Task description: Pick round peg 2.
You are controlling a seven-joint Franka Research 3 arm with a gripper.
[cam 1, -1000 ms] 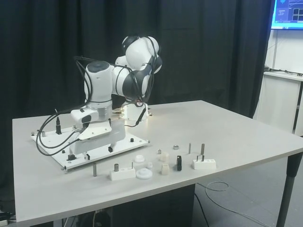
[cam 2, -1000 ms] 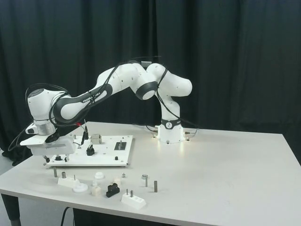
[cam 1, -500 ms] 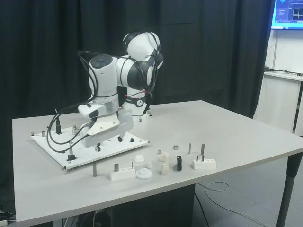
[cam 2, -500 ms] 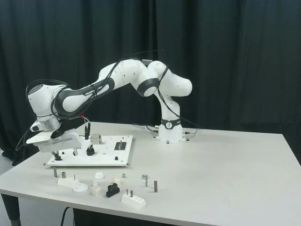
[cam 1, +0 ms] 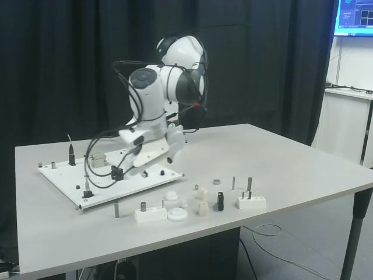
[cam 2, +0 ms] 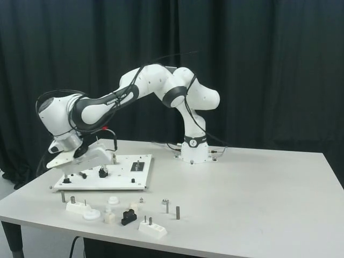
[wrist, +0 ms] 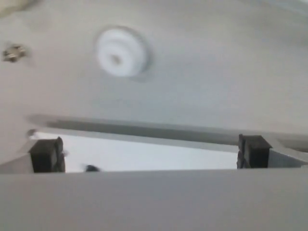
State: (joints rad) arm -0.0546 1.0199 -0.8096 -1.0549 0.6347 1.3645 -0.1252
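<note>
Several small grey pegs stand upright near the table's front edge, among them a peg (cam 1: 249,184) (cam 2: 177,212) beside a white block and a peg (cam 1: 116,208) (cam 2: 63,197) at the other end of the row. I cannot tell which one is round peg 2. My gripper (cam 1: 145,170) (cam 2: 86,164) hangs tilted over the white board (cam 1: 64,182) (cam 2: 141,180), above its front edge and apart from the pegs. In the wrist view the gripper (wrist: 149,154) is open, its black fingertips (wrist: 47,155) wide apart with nothing between them.
White round discs (cam 1: 176,214) (cam 2: 91,214), white blocks (cam 1: 150,214) (cam 2: 152,229), a black part (cam 1: 220,201) (cam 2: 128,217) and a small nut (cam 1: 216,181) lie among the pegs. The wrist view shows a white disc (wrist: 120,50) on the grey table past the board's edge.
The arm has lifted and swung the hand from the board's far end along the board toward its other side, nearer the loose parts. The hand now tilts more.
</note>
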